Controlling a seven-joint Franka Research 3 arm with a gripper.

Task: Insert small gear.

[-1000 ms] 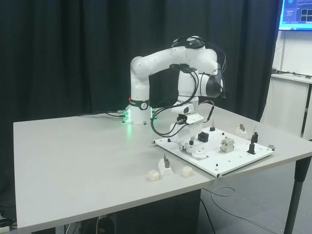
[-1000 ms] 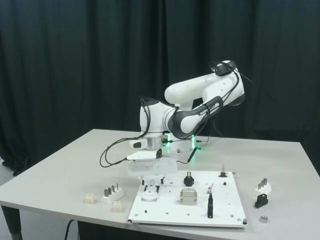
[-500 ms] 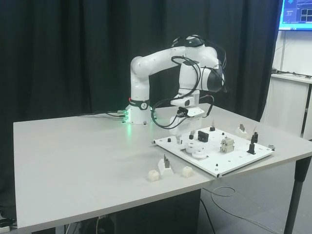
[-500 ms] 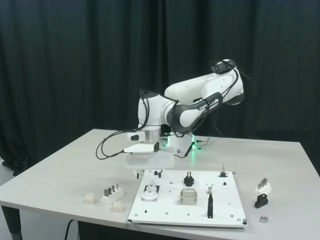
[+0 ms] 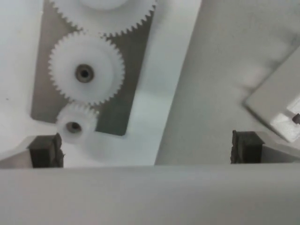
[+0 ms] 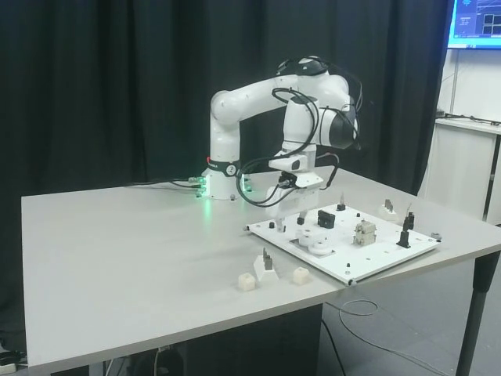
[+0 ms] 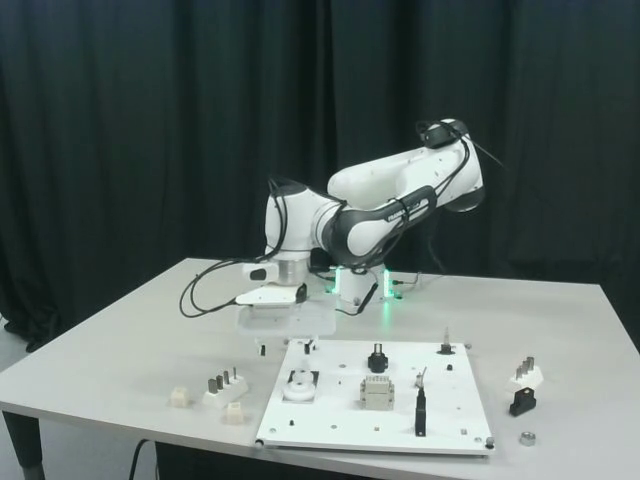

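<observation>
The small gear (image 5: 74, 125) sat meshed beside the larger gear (image 5: 86, 73) in the white board (image 7: 450, 425), so insertion looked finished, and the tool (image 5: 145, 146), wide open and empty, needed only to retreat

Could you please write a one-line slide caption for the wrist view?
Small gear seated beside two larger gears on the white board, gripper open above, holding nothing.

We have two far room cams: one off the grey desk (image 6: 117, 243) corner, one facing its front edge. Both share the white jointed arm (image 7: 390, 200) and white flat assembly board (image 7: 380, 400). Wrist cam looks straight down, close on that board's corner.
</observation>
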